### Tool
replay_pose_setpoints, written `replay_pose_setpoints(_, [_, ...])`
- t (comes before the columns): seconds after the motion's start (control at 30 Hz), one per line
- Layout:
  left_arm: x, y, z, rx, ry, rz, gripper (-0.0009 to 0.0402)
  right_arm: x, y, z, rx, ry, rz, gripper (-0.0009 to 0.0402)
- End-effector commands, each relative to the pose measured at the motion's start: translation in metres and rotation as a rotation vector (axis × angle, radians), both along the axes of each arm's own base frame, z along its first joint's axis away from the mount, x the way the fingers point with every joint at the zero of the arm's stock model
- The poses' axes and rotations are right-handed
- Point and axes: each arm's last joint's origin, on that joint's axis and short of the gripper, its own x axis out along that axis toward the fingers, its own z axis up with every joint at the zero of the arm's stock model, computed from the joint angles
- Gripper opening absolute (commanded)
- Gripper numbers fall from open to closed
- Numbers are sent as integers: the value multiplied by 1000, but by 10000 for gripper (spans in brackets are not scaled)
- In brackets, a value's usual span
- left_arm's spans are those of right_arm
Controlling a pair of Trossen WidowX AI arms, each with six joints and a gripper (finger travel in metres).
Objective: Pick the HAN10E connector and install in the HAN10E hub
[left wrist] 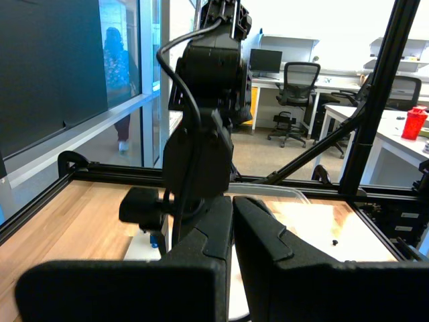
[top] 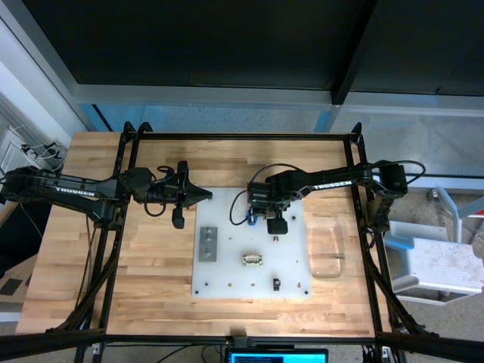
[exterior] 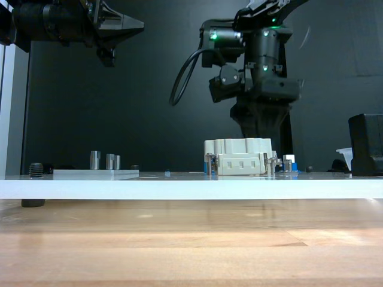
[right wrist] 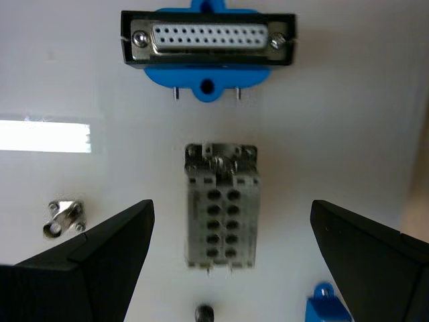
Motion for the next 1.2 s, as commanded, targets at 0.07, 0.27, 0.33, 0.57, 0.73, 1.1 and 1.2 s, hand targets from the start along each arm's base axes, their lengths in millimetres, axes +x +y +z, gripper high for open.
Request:
replay_pose_setpoints(0.07, [0,0,0,0,0,0,0,2,0,-12,3,32,12,324])
replay_pose_setpoints(0.27, [0,0,0,0,0,0,0,-1,0,-21,8,46,18,313])
replay_pose_setpoints(0.33, [0,0,0,0,0,0,0,-1,0,-21,7,48,18,309])
replay_pose_setpoints(0.57, [0,0,0,0,0,0,0,1,0,-20,7,29,17,292])
replay_pose_setpoints(0.73, [0,0,0,0,0,0,0,1,0,-20,10,31,18,273])
replay_pose_setpoints(1.1, [0,0,0,0,0,0,0,0,1,-19,32,33,20,207])
replay_pose_setpoints(1.2, [0,0,0,0,0,0,0,0,1,-19,32,33,20,189])
